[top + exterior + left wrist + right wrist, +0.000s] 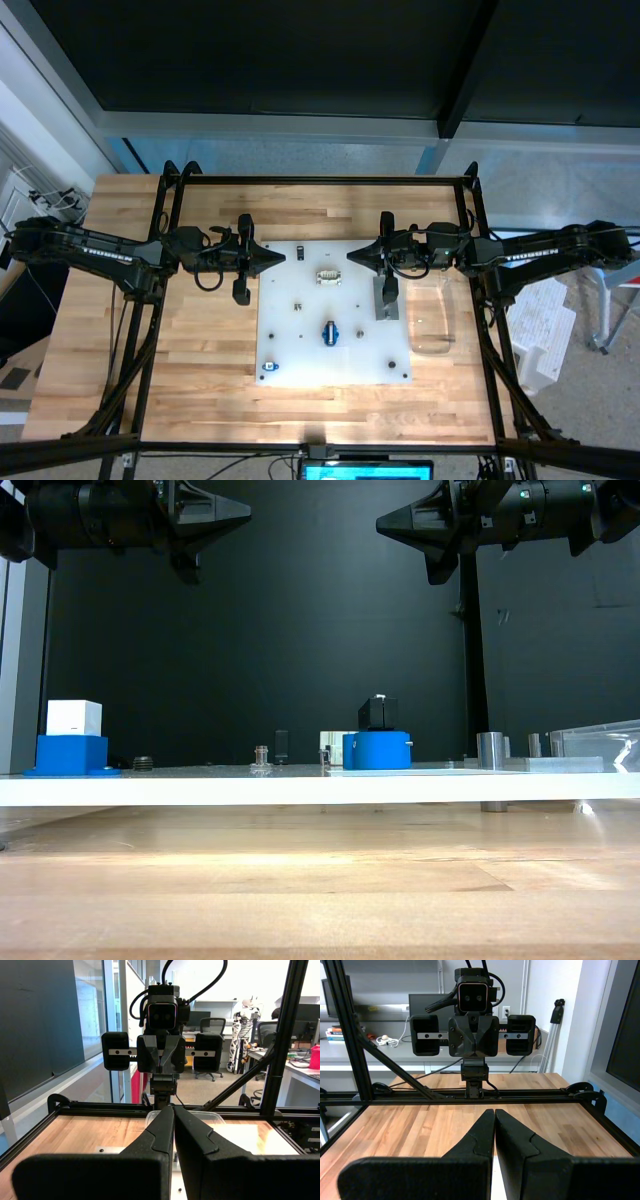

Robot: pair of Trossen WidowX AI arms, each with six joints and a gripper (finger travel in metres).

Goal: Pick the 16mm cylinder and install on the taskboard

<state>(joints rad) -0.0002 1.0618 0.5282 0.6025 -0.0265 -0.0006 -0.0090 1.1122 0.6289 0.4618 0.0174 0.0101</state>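
The taskboard (pixel 300 340) is a white square plate in the middle of the wooden table, with a blue fitting (pixel 330 333) and a grey upright block (pixel 385 298) on it. A short silvery peg (pixel 490 750), which looks like the 16mm cylinder, stands right of the blue fitting (pixel 378 750). My left gripper (pixel 283 258) hangs high over the board's far left corner, shut and empty (pixel 173 1106). My right gripper (pixel 350 256) faces it from the right at the same height, also shut and empty (pixel 494 1110). Both are far above the peg.
A clear plastic tray (pixel 432 320) lies on the wood just right of the board. A blue base with a white cube (pixel 72 745) stands at the board's near left corner. A black frame (pixel 320 180) rims the table.
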